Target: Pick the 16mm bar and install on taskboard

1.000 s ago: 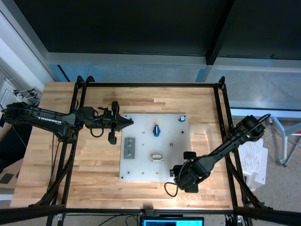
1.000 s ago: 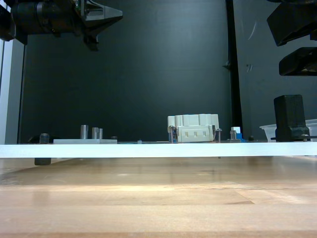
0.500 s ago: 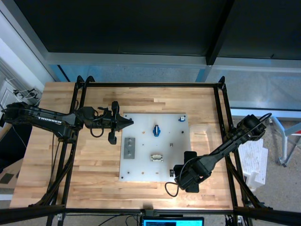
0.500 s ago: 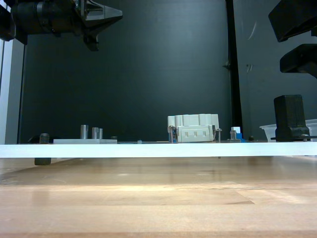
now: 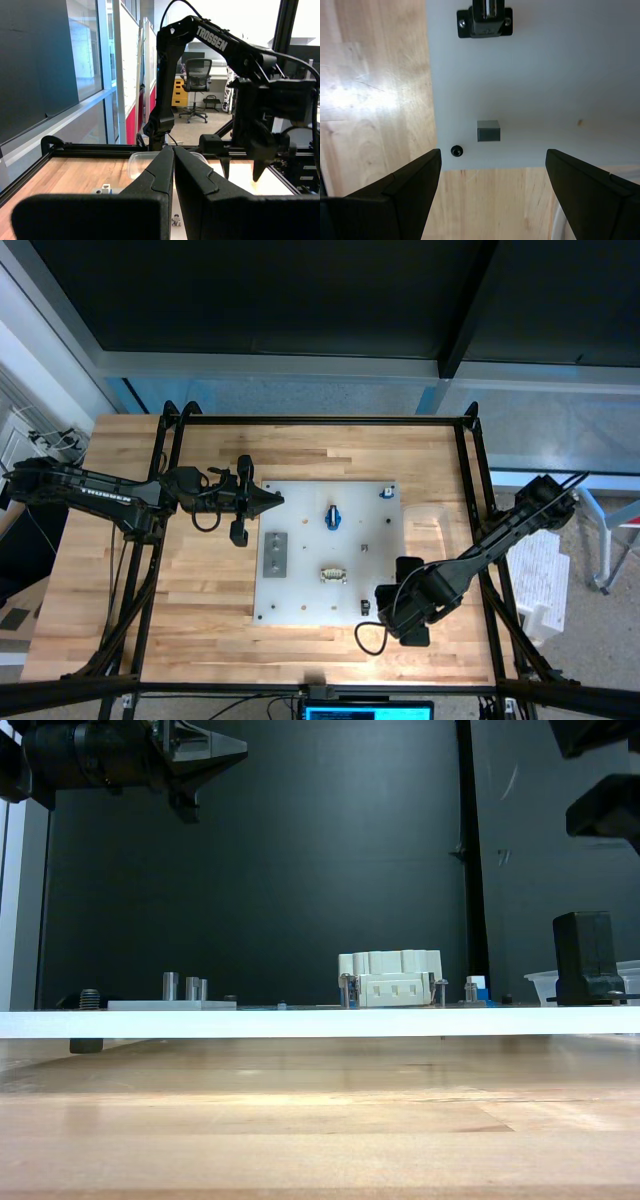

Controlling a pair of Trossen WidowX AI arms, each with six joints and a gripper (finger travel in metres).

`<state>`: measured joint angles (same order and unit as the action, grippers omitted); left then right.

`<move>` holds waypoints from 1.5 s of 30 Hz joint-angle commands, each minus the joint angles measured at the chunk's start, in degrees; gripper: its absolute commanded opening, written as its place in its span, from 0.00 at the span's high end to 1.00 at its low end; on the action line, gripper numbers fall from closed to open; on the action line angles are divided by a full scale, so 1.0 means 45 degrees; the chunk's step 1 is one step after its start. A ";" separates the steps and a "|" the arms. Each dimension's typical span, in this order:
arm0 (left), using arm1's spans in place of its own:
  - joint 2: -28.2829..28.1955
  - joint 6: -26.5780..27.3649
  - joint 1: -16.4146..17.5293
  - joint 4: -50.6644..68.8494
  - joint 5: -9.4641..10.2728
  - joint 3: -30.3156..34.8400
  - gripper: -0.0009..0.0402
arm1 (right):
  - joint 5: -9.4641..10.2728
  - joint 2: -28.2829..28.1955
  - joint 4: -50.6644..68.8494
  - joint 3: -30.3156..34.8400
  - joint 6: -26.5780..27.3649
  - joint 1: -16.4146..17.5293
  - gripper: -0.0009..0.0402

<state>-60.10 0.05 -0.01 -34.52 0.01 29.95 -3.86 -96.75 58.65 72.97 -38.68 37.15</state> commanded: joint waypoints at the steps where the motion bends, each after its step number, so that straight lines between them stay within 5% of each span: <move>1: 0.0000 0.0000 0.0000 -0.0005 0.0000 0.0000 0.98 | 0.0005 0.0335 0.0112 0.0010 0.0005 0.0000 0.26; 13: 0.0000 0.0000 0.0005 -0.0005 0.0000 0.0000 0.98 | 0.0005 0.1554 0.0408 0.0010 0.0010 0.0005 0.26; 45: 0.0000 0.0000 0.0005 -0.0005 0.0000 0.0000 0.98 | 0.0121 0.1574 0.0719 0.0010 0.0015 -0.0024 0.28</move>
<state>-60.10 0.05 -0.01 -34.54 0.01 29.95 -3.46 -89.62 61.91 72.97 -38.59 37.10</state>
